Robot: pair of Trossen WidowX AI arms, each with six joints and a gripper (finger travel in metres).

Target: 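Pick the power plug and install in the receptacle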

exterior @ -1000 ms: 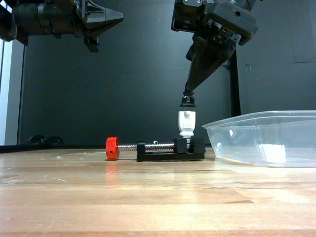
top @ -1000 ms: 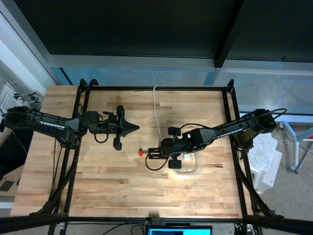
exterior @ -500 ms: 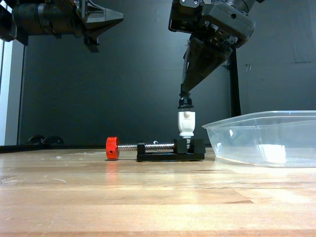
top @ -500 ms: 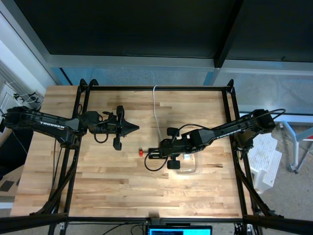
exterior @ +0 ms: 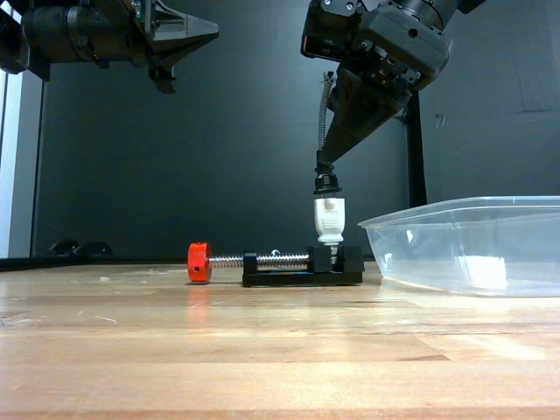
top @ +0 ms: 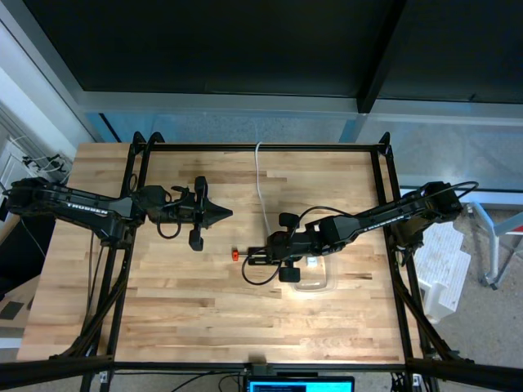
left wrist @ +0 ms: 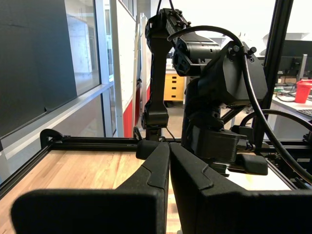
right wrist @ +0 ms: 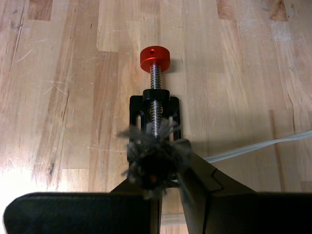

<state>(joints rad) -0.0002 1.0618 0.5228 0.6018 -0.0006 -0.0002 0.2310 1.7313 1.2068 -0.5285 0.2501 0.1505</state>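
The tiny black power plug [exterior: 326, 182], with its thin wire tail [exterior: 325, 109] running up at 12 o'clock, sits on top of the small white round-faced receptacle [exterior: 330, 219]. The receptacle stands upright in a black clamp block [exterior: 302, 265] whose red knob [exterior: 199, 262] is at 9 o'clock. The right gripper [exterior: 325, 168] slants in from 1 o'clock, jaws pinched narrowly on the plug, and a clear plastic tray [exterior: 472, 241] lies at the clamp's 3 o'clock. The left gripper [top: 226, 214] hangs well apart at 10 o'clock in the high view, jaws pressed together and holding nothing.

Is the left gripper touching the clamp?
No, the left gripper hangs high, away from the clamp; the right gripper holds the power plug on the receptacle.
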